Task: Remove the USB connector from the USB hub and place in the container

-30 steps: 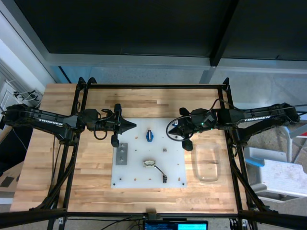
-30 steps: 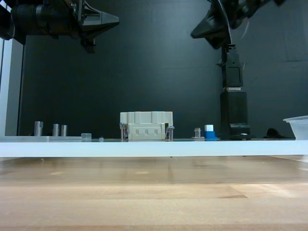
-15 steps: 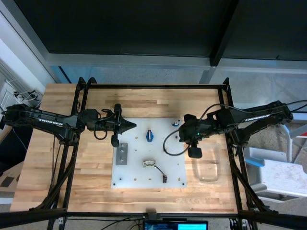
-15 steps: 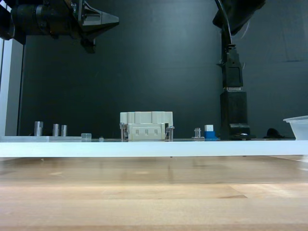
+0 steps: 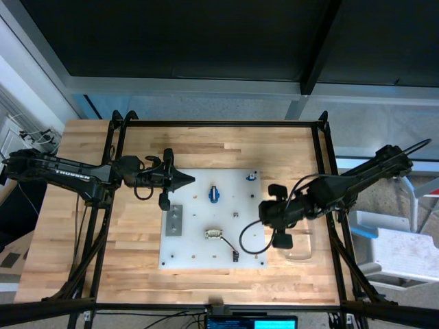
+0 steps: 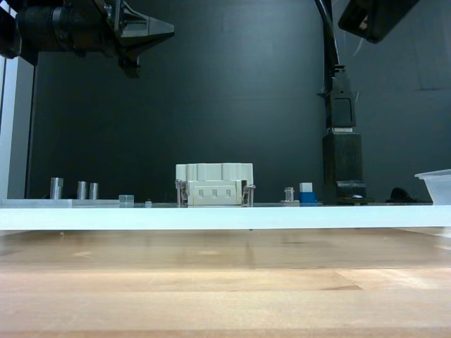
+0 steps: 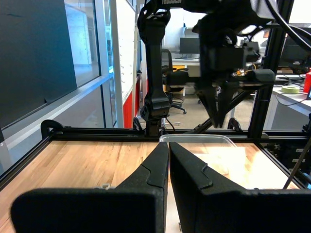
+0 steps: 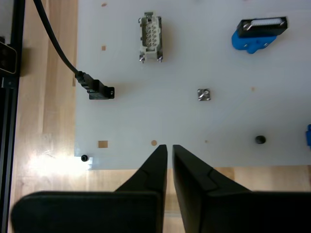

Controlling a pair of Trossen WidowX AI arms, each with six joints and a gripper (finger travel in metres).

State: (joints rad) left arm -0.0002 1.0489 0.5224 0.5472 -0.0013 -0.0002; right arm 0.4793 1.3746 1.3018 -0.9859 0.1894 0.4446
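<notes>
The USB connector [image 5: 234,253] stands plugged upright near the front of the white board, its thin black cable rising from it. It also shows as a dark plug [image 8: 99,92] from above and as a tall black plug [image 6: 342,105] on the USB hub [image 6: 343,165]. The container [image 5: 300,247], a clear tray, lies on the wood right of the board, with its rim [image 6: 437,179] at the far right of the low view. My right gripper [image 5: 266,214] hangs high over the board's right edge, shut and empty [image 8: 169,146], apart from the connector. My left gripper [image 5: 191,179] hovers shut at the board's back left [image 7: 168,145].
On the white board [image 5: 192,253] stand a blue knob [image 5: 214,194], a white multi-pin socket [image 5: 212,234] and a grey block with pegs [image 5: 176,221]. Black frame rails run around the wooden table [image 5: 89,260]. A loose loop of the right arm's own cable [image 5: 241,245] hangs near the connector.
My right gripper has swung from the board's back right toward the near right edge, beside the container, and shows higher in the low view. The left arm and the connector have not moved.
</notes>
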